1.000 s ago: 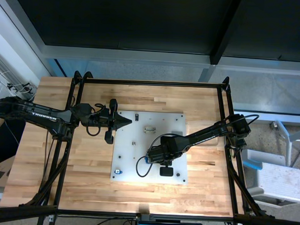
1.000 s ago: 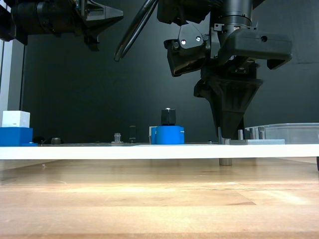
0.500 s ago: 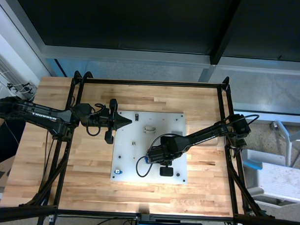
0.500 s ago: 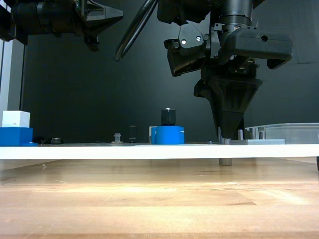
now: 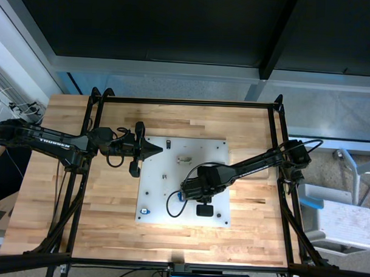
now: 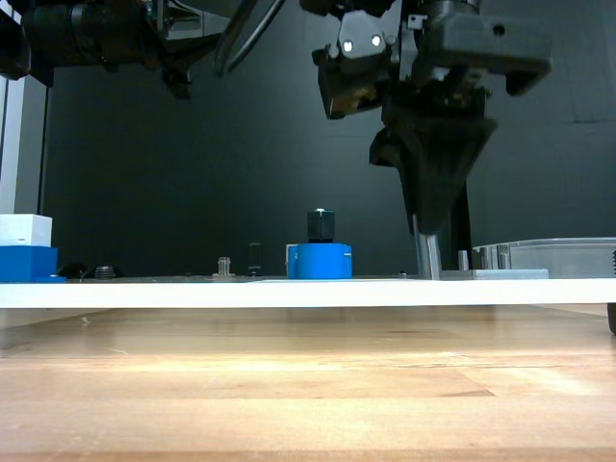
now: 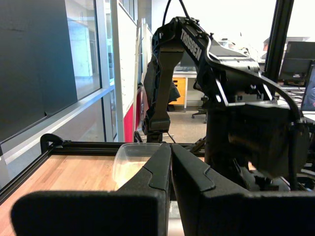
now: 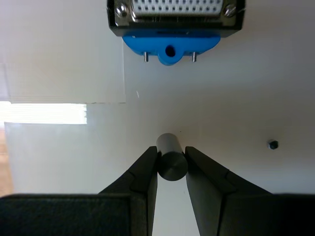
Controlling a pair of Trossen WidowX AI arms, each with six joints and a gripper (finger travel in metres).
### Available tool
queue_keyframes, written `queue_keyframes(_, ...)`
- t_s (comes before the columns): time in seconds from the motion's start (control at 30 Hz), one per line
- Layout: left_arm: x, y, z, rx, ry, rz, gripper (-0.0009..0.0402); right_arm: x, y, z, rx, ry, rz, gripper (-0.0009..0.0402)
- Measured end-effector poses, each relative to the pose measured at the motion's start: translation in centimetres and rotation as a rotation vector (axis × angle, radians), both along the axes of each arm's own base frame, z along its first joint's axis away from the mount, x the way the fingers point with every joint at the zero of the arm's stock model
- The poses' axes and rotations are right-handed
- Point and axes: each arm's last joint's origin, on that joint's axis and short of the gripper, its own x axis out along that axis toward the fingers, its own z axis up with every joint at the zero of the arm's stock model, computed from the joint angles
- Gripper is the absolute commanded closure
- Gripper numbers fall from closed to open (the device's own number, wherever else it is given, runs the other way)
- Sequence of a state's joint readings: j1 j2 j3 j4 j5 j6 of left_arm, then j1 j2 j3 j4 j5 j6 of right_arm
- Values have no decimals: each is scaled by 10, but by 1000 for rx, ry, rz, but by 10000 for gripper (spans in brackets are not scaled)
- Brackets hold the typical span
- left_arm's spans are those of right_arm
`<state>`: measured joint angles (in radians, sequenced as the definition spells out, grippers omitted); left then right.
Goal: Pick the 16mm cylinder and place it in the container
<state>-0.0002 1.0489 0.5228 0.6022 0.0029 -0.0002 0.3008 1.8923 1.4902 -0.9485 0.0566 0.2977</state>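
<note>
Over the white board (image 5: 155,198), the left gripper (image 7: 171,162) hangs at its far-left edge, fingers pressed together on nothing, while the right gripper (image 8: 171,152), left of the container (image 6: 553,245), pinches the upright 16mm cylinder (image 8: 172,162).

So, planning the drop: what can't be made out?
Cylinder, high view: hidden under right gripper clamping it over the board.
Its lower end, low view: unclear whether it clears the board.
Container, low view: cut off at edge.
Container, left wrist view: partly behind the shut left gripper, parked at the board's left.
</note>
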Motion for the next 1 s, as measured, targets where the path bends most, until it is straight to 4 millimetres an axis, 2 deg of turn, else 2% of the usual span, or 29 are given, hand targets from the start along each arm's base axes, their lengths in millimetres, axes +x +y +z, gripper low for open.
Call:
queue_keyframes(0.5, 0, 0, 0, 0, 0, 0, 393, -22, -9, 45, 26, -80, -15, 389)
queue_keyframes(0.73, 0, 0, 0, 0, 0, 0, 393, -36, -21, 68, 38, -117, -48, 389)
queue_keyframes(1.0, 0, 0, 0, 0, 0, 0, 393, -58, -41, 80, 52, -133, -140, 389)
